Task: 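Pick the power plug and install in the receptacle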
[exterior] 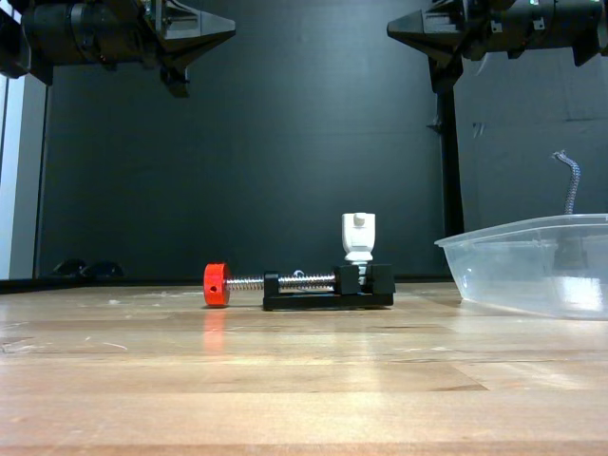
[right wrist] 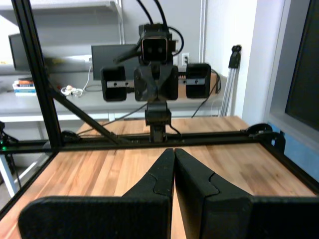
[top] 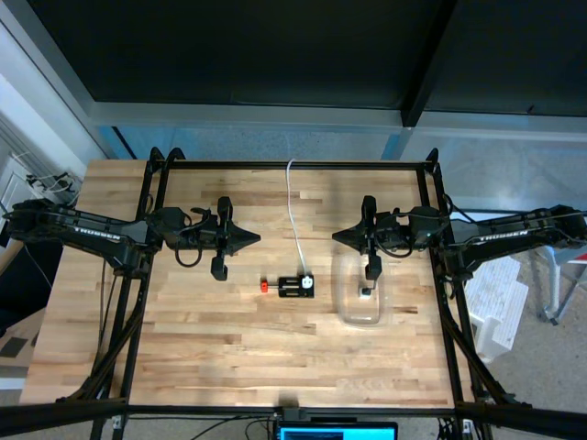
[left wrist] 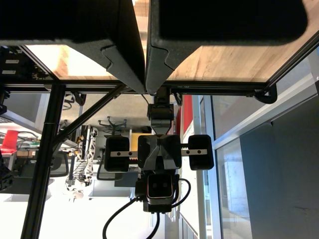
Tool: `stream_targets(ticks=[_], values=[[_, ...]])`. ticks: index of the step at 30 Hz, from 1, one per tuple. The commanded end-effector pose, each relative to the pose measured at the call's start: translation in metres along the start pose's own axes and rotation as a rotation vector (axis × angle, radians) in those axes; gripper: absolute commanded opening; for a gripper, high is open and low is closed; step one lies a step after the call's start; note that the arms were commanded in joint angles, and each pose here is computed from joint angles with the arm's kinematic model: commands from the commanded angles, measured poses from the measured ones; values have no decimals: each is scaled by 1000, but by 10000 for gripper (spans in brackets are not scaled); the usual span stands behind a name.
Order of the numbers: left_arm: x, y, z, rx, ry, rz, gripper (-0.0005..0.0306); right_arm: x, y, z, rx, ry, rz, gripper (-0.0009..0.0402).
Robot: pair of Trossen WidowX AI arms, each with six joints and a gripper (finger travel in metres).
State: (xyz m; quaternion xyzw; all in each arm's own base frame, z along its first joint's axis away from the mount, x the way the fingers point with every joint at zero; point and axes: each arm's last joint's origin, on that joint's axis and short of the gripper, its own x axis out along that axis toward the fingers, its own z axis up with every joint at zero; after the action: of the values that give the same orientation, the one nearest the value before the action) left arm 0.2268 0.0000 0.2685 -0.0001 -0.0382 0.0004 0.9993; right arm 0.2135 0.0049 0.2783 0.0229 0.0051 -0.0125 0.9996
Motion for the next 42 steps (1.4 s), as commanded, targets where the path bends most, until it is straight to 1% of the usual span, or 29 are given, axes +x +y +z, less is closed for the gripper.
stream_targets(ticks=[1,3,5,7,11,16,20,21,25,27,29,34,36,38,42], values=[[0,0,0,0,0,0,0,0,1,-2,13,33,20,0],[0,0,0,0,0,0,0,0,2,-3,59,79,46,0],[0,0,0,0,0,0,0,-1,3,-3,97,135,50,0],[0,0,0,0,0,0,0,-3,6,-3,99,185,59,0],[0,0,0,0,0,0,0,-10,15,-1,78,267,41,0],[0,0,0,0,0,0,0,-19,28,7,47,397,40,0],[0,0,0,0,0,0,0,-29,41,14,10,503,16,0],[0,0,0,0,0,0,0,-32,43,17,5,526,14,0],[0,0,0,0,0,0,0,-44,50,25,14,627,23,0],[0,0,0,0,0,0,0,-49,52,27,23,679,25,0],[0,0,0,0,0,0,0,-55,54,26,20,733,28,0],[0,0,0,0,0,0,0,-67,61,19,29,849,30,0],[0,0,0,0,0,0,0,-71,63,15,37,894,21,0],[0,0,0,0,0,0,0,-74,64,11,38,940,5,0],[0,0,0,0,0,0,0,-75,67,4,24,1006,-14,0]])
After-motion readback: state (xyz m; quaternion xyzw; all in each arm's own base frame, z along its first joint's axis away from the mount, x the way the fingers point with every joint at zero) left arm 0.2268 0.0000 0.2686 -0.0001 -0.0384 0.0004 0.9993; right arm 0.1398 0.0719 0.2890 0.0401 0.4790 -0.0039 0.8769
